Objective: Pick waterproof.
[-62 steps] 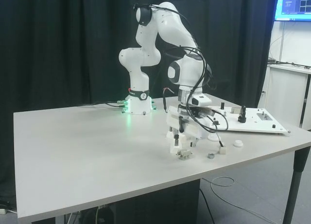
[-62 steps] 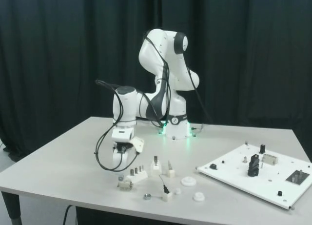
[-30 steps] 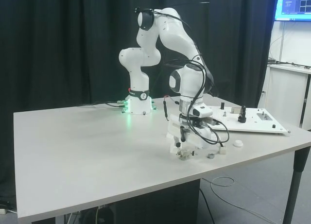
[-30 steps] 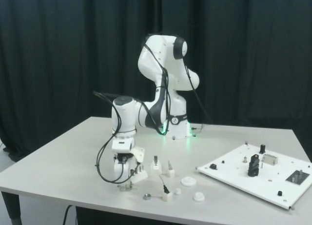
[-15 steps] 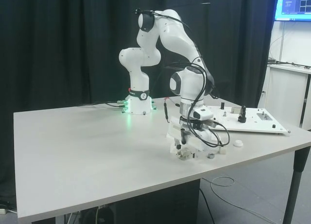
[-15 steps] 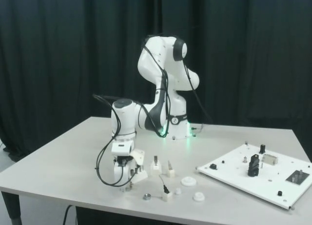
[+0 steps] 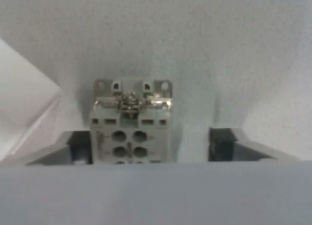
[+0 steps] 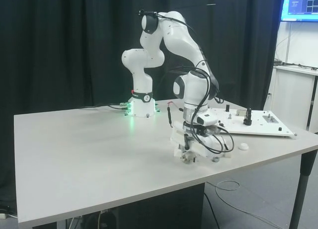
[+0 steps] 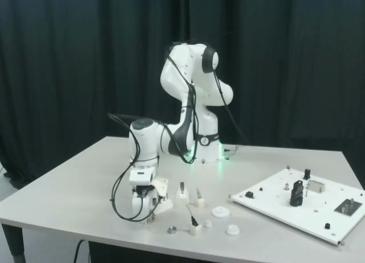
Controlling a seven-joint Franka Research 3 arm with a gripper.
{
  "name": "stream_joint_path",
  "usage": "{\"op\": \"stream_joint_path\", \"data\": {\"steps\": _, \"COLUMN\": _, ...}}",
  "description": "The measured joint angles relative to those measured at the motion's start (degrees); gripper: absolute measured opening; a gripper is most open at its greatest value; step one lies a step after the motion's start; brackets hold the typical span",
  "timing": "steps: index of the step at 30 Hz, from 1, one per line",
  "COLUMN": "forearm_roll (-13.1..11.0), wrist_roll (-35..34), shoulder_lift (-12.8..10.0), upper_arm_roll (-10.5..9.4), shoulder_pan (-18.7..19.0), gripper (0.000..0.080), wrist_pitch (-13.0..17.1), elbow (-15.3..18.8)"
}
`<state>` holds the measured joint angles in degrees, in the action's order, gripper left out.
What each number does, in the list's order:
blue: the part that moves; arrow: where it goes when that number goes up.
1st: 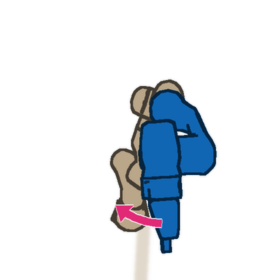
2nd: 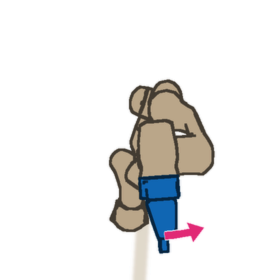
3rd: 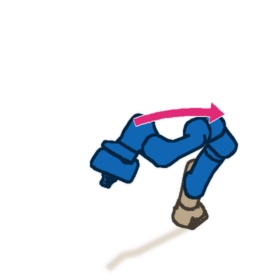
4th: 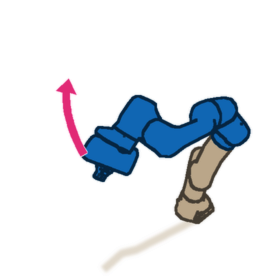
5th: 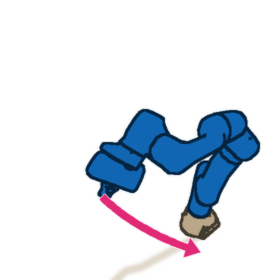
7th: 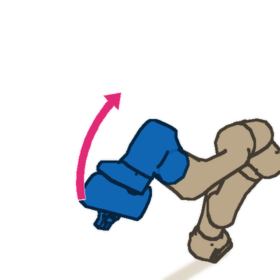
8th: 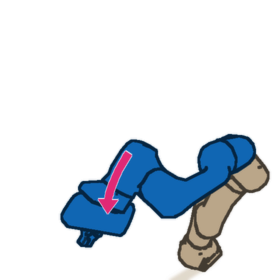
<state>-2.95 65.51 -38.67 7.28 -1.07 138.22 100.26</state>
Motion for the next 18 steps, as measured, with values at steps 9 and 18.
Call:
{"op": "stream_joint_path", "data": {"steps": 9, "forearm_roll": 0.0, "wrist_roll": 0.0, "shoulder_lift": -0.3, "upper_arm_roll": 0.21, "shoulder_pan": -0.1, "gripper": 0.0336, "wrist_pitch": 0.0, "elbow": -0.1}}
{"op": "stream_joint_path", "data": {"steps": 18, "forearm_roll": 0.0, "wrist_roll": 0.0, "shoulder_lift": -0.3, "upper_arm_roll": 0.33, "shoulder_pan": -0.1, "gripper": 0.0318, "wrist_pitch": -0.2, "elbow": -0.4}}
